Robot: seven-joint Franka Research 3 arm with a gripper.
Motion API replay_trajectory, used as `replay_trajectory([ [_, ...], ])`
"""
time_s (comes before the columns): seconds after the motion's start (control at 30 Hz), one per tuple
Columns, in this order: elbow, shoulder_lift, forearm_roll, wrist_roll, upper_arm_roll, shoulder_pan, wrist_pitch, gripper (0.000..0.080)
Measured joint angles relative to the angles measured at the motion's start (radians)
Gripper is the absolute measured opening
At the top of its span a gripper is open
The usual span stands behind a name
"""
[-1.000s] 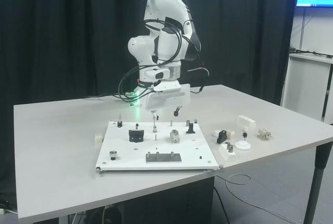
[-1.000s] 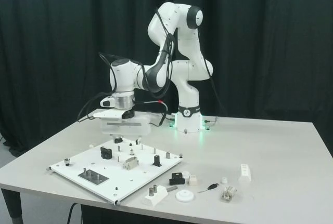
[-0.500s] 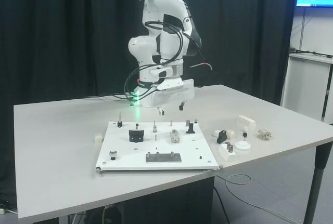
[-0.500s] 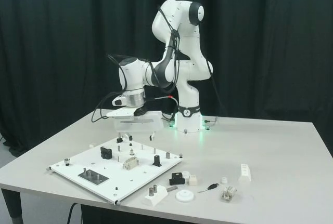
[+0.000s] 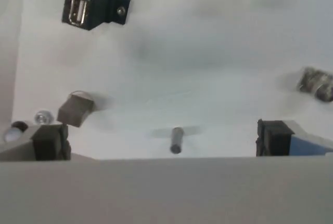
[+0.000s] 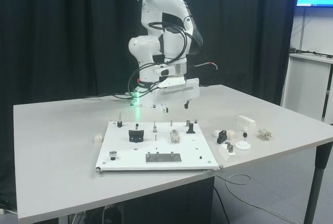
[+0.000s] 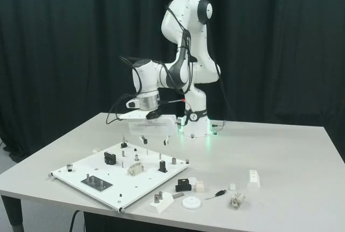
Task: Remove square peg 4.
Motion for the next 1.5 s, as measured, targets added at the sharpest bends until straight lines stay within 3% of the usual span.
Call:
replay_trajectory([
  [0.87, -0.059, -0.002, -0.002, 0.372, 0.002, 0.101, 0.057, 0.0800],
  [1.5, -0.084, 0.005, -0.002, 0.464, 0.002, 0.137, 0.089, 0.0800],
])
